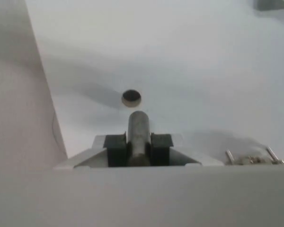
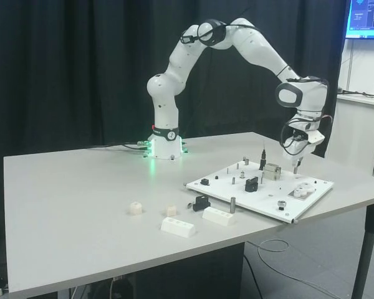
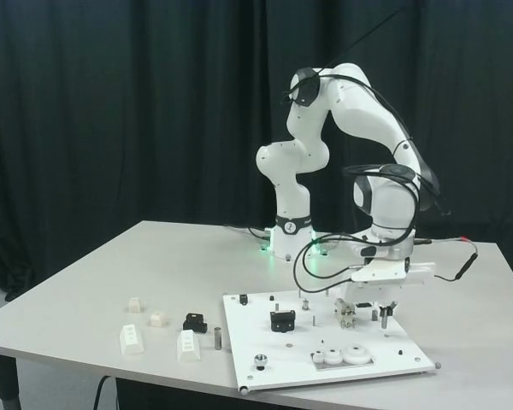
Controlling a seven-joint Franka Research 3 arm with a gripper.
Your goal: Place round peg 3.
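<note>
The tool (image 1: 138, 150) is closed on round peg 3 (image 1: 137, 135), a grey metal cylinder clamped between its 2 black fingers (image 1: 114, 147), with the peg's free end pointing down toward the white board (image 1: 189, 66). In the wrist view the peg's tip sits just short of a dark round hole (image 1: 131, 97) in the board, near it but not yet inside; whether the tip touches the board's surface cannot be told. From the first room view the tool (image 2: 296, 163) hangs above the far right part of the white board (image 2: 311, 198), which lies near the table's (image 2: 75, 187) front right corner. The second room view shows the tool (image 3: 381, 314) low over the board (image 3: 410, 363), next to a small metal fixture (image 3: 348, 314). Off the board, toward the table's front edge, lie 2 white blocks (image 2: 177, 227) with holes, 2 smaller pale pieces (image 2: 134, 208), a black part (image 2: 202, 202) and a standing grey peg (image 2: 233, 204). The arm's base (image 2: 163, 142) stands near the table's rear edge, lit green at its foot.
</note>
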